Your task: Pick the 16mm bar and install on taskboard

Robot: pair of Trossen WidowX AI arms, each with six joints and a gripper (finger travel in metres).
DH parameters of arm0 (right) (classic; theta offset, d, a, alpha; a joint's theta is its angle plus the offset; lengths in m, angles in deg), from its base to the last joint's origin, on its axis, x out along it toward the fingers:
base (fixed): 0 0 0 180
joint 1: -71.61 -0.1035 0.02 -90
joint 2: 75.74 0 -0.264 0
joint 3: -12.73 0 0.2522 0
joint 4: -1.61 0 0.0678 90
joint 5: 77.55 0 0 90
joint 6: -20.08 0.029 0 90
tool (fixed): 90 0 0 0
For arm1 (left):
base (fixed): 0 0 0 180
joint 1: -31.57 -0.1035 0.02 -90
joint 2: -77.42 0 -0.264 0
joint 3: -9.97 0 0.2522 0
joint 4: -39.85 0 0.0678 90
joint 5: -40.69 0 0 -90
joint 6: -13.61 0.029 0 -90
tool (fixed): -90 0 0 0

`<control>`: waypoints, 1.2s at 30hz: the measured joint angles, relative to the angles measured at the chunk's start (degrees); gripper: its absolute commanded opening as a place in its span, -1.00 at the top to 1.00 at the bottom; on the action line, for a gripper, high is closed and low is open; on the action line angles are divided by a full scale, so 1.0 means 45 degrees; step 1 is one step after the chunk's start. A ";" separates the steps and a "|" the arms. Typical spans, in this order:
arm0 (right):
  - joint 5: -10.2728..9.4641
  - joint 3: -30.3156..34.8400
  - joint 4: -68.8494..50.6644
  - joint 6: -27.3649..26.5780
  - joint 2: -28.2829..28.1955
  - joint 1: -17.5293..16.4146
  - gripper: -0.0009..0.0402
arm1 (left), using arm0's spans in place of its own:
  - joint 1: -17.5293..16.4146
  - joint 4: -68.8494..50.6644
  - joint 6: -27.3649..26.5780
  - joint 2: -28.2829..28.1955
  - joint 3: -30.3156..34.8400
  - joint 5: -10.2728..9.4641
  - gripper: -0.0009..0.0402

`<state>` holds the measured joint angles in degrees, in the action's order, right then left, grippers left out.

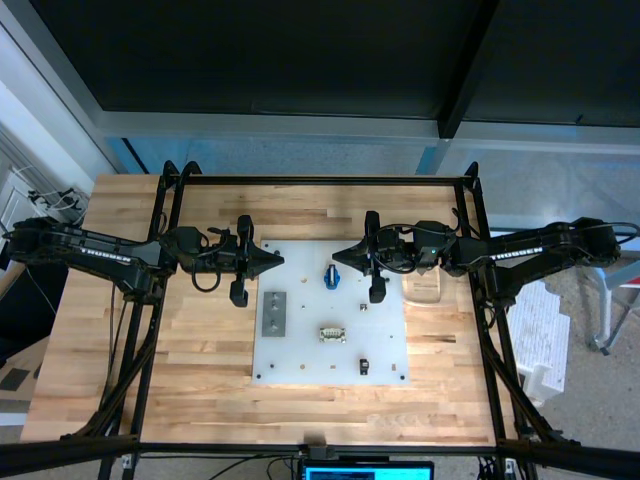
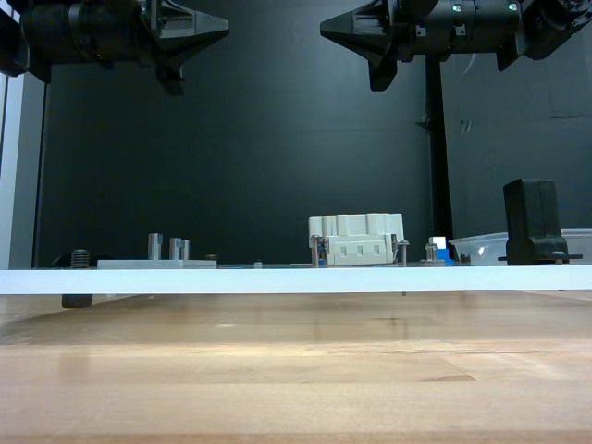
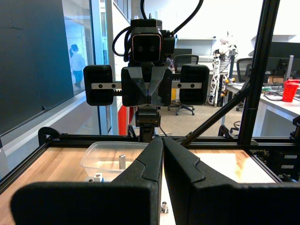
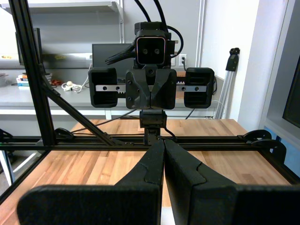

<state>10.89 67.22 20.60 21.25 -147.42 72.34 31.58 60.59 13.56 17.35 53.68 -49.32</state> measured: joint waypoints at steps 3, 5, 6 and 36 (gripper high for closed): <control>-0.0010 0.0005 -0.0097 0.0000 0.0063 0.0000 0.96 | 0.0000 0.0000 0.0000 0.0000 -0.0005 0.0000 0.96; -0.0010 0.0102 -0.0811 -0.0029 0.0214 0.0005 0.96 | 0.0000 0.0005 -0.0005 -0.0005 0.0000 0.0000 0.96; -0.0010 0.0277 -0.1433 -0.0151 0.0291 0.0005 0.96 | 0.0000 0.0005 -0.0005 0.0000 -0.0005 0.0000 0.96; -0.0345 0.6688 -1.8904 -0.4653 0.0461 0.0175 0.96 | 0.0000 -0.0005 0.0000 0.0000 -0.0005 0.0000 0.96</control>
<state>9.34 97.31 -64.47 0.31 -145.34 73.13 31.58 60.57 13.56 17.35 53.66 -49.32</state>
